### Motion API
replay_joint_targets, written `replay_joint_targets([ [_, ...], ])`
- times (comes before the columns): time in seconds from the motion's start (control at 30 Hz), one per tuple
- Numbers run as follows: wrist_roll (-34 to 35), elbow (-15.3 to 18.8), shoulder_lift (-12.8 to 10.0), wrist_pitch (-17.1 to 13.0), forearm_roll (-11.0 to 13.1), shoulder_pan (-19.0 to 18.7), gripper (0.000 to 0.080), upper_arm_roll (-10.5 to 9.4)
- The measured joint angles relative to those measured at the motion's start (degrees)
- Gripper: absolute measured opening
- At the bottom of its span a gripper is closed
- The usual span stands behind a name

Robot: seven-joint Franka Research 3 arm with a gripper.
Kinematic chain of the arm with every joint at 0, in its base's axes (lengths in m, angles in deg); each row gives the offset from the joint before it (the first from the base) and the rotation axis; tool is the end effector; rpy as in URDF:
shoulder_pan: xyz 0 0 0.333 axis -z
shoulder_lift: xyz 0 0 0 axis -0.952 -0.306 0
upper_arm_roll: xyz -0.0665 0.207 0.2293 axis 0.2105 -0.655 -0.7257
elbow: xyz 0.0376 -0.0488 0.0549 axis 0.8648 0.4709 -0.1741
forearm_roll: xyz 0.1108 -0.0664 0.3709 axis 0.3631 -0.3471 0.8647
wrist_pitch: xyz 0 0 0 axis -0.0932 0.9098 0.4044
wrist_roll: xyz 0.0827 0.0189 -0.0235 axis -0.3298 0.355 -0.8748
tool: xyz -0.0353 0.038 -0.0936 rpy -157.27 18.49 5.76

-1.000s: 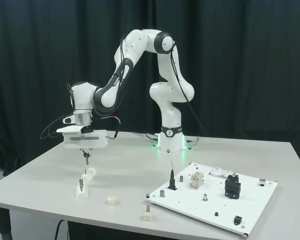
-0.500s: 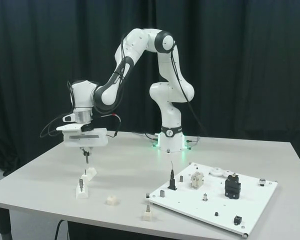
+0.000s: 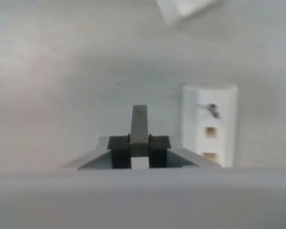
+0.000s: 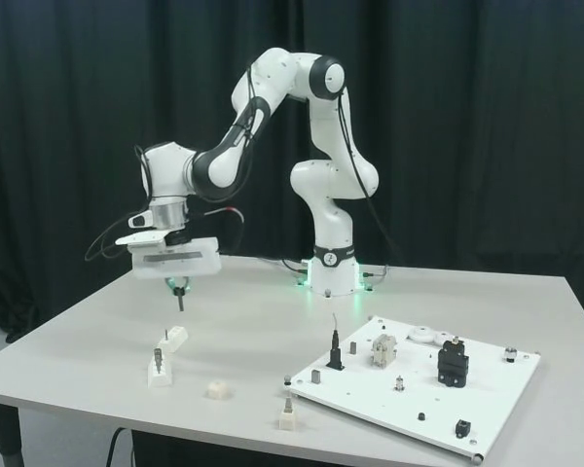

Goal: Insert square peg 2.

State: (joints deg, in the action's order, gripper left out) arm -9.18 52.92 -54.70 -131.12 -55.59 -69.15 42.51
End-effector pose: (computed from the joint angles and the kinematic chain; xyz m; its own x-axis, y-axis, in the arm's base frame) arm 0.4819 -0.2785 0.3146 0.7514 -0.6596 -0.0154 -0.6549 -0.7428 -0.1392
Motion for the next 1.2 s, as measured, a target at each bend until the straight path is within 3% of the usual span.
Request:
replay_joint_targets([
  [0.33, 8.7, -1.2, 2.8, 3.1, 0.0, -5.6, 0.0075, -0.78],
  [0.57, 14.9, -1.6, 3.9, 3.4, 0.0, -9.6, 0.0075, -1.84],
  [1.2, 34.6, -4.5, 3.4, 1.8, -0.1, -19.7, 0.0075, -7.34],
])
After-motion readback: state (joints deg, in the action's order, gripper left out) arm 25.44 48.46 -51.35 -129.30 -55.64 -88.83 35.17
